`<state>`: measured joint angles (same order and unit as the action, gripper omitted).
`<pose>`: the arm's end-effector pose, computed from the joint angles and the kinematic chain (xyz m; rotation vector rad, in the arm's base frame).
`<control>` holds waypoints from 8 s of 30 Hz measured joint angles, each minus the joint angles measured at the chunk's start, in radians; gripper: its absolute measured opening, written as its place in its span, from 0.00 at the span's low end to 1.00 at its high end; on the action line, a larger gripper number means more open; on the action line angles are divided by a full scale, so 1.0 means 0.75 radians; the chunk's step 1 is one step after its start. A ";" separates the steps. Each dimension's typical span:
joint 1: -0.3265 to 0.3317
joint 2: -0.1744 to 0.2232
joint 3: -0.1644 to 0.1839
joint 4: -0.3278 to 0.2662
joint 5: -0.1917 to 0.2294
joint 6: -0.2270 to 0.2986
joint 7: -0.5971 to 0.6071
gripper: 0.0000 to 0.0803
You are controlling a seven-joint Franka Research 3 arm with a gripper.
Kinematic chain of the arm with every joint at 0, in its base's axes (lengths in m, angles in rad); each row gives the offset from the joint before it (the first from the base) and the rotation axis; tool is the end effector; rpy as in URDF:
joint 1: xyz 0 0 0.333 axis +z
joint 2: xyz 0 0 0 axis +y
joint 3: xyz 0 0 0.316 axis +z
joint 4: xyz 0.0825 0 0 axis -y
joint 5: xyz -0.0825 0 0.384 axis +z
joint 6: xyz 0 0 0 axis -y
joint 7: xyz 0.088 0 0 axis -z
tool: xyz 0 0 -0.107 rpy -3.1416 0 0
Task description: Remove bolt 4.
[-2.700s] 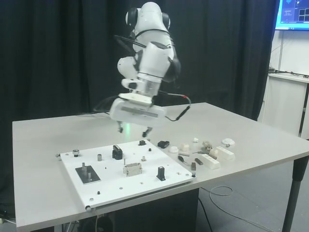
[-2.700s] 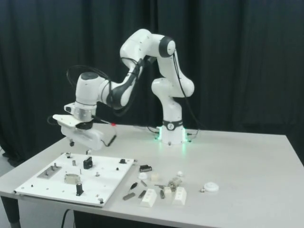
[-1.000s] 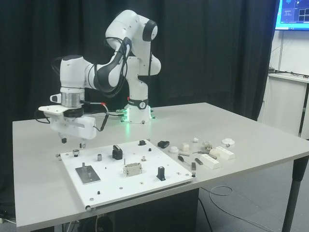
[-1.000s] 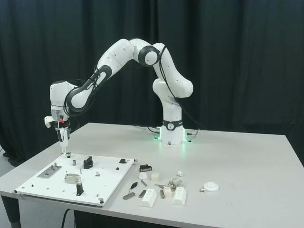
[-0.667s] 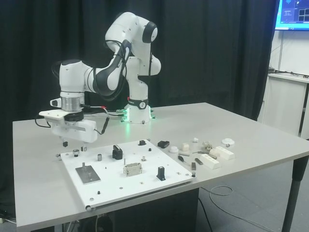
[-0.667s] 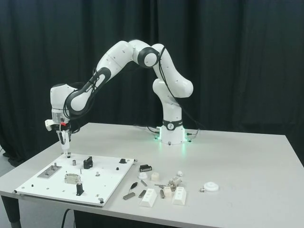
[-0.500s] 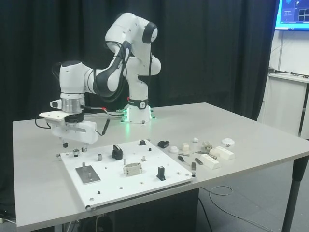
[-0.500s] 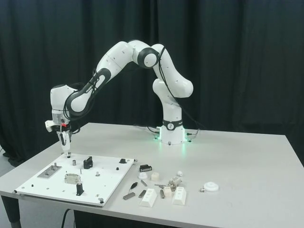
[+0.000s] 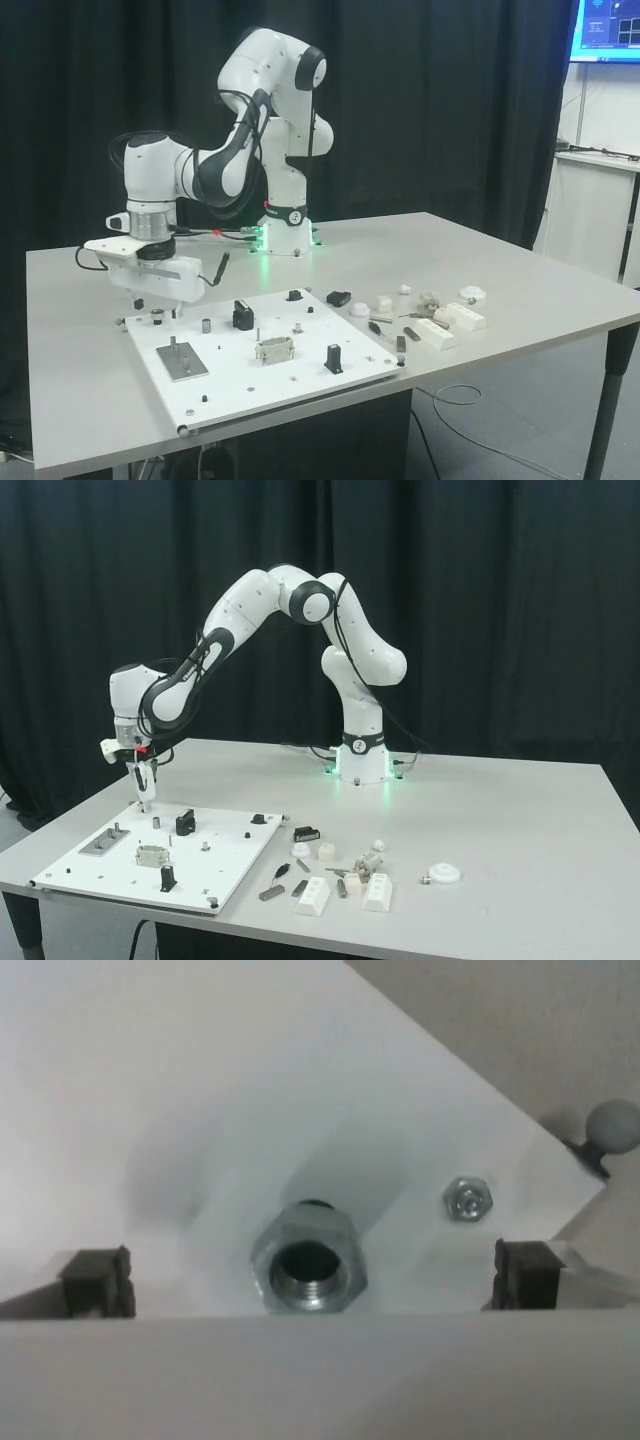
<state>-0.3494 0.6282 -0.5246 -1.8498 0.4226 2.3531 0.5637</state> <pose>0.4296 -0.4730 0.2181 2.1157 -2.3168 -0.0177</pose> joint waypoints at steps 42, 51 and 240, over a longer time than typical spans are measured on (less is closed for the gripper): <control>0.007 -0.007 0.000 -0.044 0.031 0.037 -0.114 0.29; 0.007 -0.007 -0.002 -0.045 0.023 0.037 -0.291 0.29; 0.020 -0.030 -0.005 -0.055 -0.072 0.145 -2.927 0.28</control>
<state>-0.3341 0.6059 -0.5282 -1.8909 0.3685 2.4620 -1.6316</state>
